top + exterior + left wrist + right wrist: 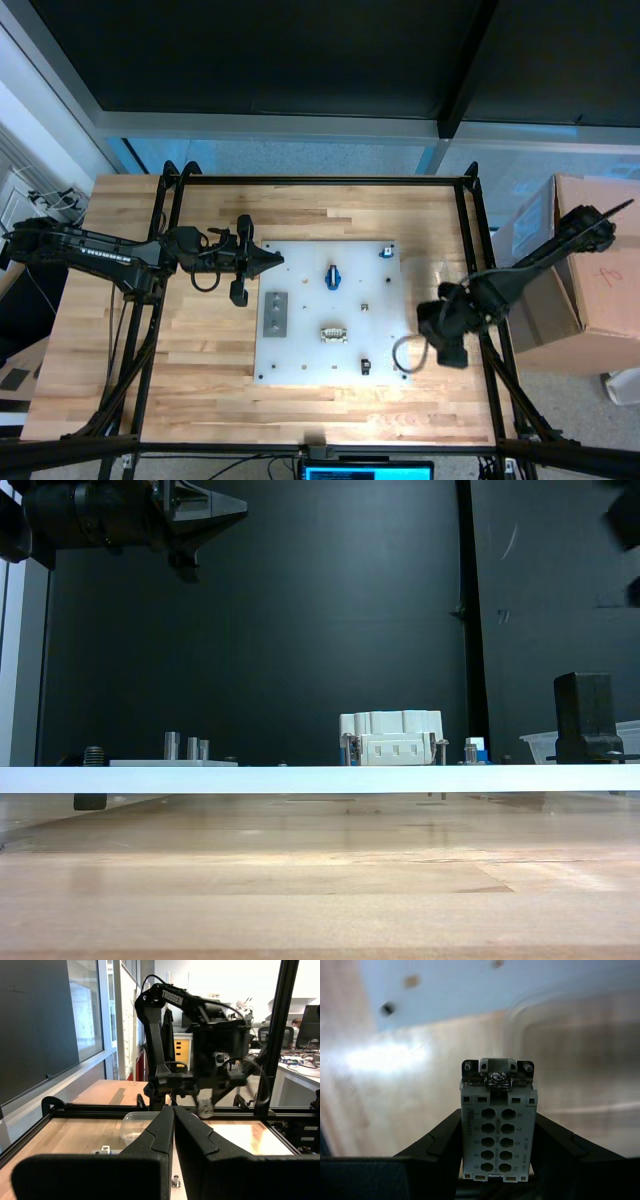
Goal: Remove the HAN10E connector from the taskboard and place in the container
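Observation:
The grey HAN10E connector, with its two rows of numbered holes facing the camera, is held upright between the fingers of my right gripper, clear of the board. In the high view that gripper hangs just off the right edge of the white taskboard, near the clear container; the connector is hidden under it there. A grey housing still sits on the board. My left gripper is shut and empty, raised over the board's left edge.
A blue part, a grey block and a small black part stand on the board. Black frame rails ring the table. A cardboard box sits off to the right.

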{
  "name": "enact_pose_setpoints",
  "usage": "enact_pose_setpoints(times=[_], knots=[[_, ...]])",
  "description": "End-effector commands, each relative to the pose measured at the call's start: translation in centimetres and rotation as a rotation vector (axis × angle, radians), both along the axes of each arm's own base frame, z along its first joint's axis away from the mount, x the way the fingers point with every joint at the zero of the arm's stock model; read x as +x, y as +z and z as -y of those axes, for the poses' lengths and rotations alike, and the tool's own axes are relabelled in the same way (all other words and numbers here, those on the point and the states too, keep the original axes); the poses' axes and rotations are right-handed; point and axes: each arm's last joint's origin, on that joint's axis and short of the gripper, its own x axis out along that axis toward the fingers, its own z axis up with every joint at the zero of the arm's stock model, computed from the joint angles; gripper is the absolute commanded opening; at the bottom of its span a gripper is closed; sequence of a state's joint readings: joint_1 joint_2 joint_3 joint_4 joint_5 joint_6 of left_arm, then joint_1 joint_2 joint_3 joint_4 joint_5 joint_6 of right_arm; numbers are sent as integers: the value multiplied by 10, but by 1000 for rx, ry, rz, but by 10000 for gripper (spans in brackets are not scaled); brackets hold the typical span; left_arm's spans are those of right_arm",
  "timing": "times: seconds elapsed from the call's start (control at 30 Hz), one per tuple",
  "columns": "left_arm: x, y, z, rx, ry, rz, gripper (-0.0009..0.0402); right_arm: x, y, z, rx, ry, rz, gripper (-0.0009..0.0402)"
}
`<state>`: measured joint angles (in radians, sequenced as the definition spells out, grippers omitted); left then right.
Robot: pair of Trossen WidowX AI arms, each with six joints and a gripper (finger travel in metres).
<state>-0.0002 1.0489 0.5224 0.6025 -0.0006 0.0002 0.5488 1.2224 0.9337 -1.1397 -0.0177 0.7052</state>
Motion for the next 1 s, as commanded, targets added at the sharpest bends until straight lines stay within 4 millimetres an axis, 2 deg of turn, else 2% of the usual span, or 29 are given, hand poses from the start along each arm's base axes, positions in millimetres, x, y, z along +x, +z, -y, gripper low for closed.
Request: enact_pose_setpoints(times=[0.03, 0.33, 0.47, 0.73, 1.0], knots=[[0, 0, 0, 0, 0, 0, 0, 8, -7, 20, -22, -5, -13, 23], [0, 0, 0, 0, 0, 0, 0, 19, -25, 76, -51, -99, -43, 23], [0, 0, 0, 0, 0, 0, 0, 18, -32, 93, -56, -130, -55, 23], [0, 0, 0, 0, 0, 0, 0, 12, -45, 99, -58, -162, -93, 33], [0, 0, 0, 0, 0, 0, 0, 6, -67, 99, -55, -215, -101, 75]])
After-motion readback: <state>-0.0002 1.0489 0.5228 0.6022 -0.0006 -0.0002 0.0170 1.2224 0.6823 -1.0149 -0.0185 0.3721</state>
